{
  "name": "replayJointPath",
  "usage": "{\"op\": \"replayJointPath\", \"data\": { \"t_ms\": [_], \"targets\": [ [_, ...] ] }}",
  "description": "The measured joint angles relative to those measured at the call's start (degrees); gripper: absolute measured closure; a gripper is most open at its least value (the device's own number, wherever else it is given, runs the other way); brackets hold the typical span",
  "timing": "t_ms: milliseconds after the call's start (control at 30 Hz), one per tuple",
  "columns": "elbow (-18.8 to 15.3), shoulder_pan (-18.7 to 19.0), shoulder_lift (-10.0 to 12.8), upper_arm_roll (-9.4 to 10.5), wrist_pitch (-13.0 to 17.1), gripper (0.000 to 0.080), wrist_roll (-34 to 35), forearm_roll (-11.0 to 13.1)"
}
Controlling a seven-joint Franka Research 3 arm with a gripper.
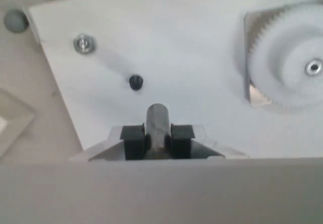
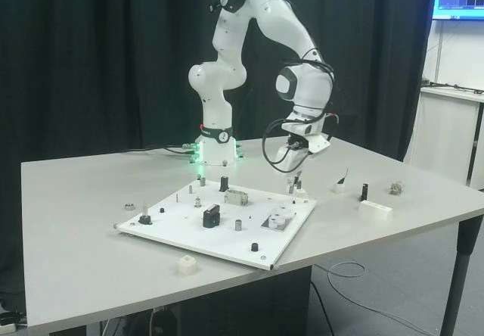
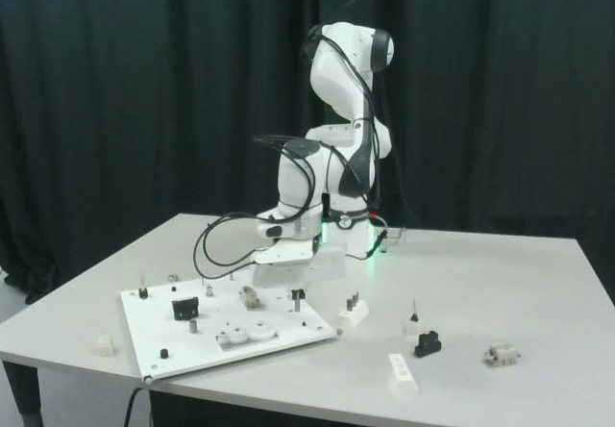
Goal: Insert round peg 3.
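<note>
In the wrist view my gripper point(image 1: 157, 135) is shut on a grey round peg point(image 1: 157, 117), held upright between the black pads point(image 1: 132, 135). The peg tip hangs over the white board point(image 1: 192, 37), a short way from a small black round socket point(image 1: 135, 81). In the first room view the gripper point(image 2: 297, 175) hovers just above the board's point(image 2: 227, 238) far right corner. In the second room view the gripper point(image 3: 298, 295) is low over the board's point(image 3: 207, 350) far edge.
A white toothed gear point(image 1: 292, 62) sits on the board near the gripper, seen also as paired gears point(image 2: 278, 216). A metal nut point(image 1: 84, 43) is near the board's corner. A white peg holder point(image 3: 352, 312), a white block point(image 2: 375, 208) and black parts point(image 2: 364, 191) lie beside the board.
</note>
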Motion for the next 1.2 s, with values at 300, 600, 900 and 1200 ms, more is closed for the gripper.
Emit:
{"op": "replayJointPath", "data": {
  "t_ms": [300,600,900,1200],
  "targets": [
    [-5.2,-0.9,-3.0,-0.08,2.7,0.0698,-0.5,0.0],
    [-10.6,-1.9,-6.4,-0.67,6.5,0.0698,-2.6,0.0],
    [-14.5,-2.5,-7.9,-2.0,11.3,0.0698,-4.5,0.0],
    [-16.3,-2.5,-7.9,-2.51,14.1,0.0698,-5.4,0.5]
  ]
}}
